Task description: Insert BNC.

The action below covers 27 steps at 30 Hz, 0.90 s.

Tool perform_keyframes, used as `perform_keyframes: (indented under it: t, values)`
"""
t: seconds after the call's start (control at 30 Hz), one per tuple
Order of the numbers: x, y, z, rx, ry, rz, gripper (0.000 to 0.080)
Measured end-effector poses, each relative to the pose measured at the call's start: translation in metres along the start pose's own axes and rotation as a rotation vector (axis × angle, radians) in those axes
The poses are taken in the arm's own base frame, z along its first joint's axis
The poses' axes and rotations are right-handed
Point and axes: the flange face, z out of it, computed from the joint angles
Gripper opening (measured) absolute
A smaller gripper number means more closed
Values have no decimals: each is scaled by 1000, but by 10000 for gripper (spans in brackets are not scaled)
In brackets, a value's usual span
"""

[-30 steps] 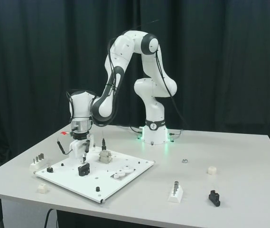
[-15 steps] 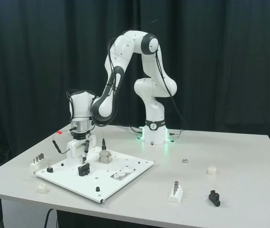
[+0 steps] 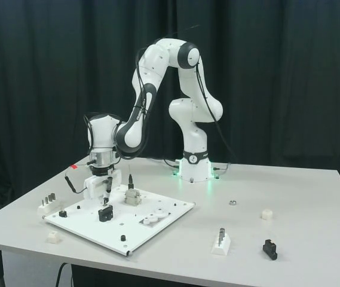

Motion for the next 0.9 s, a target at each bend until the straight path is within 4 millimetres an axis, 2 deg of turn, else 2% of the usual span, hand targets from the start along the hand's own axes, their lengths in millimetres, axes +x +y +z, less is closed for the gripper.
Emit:
perform_keyframes:
  t: [0.3,0.33,0.5,0.53,0.83,0.87,0.9]
  values:
    - [-6,0,-4,21,-5,-13,124]
    - [-8,0,-5,26,-8,-15,377]
    - [-15,-1,-17,44,-26,-21,377]
    - [-16,-1,-20,48,-31,-19,695]
    - [-21,0,-41,59,-49,-7,695]
    - [-21,0,-43,59,-48,-7,795]
    - [-21,0,-45,59,-48,-6,795]
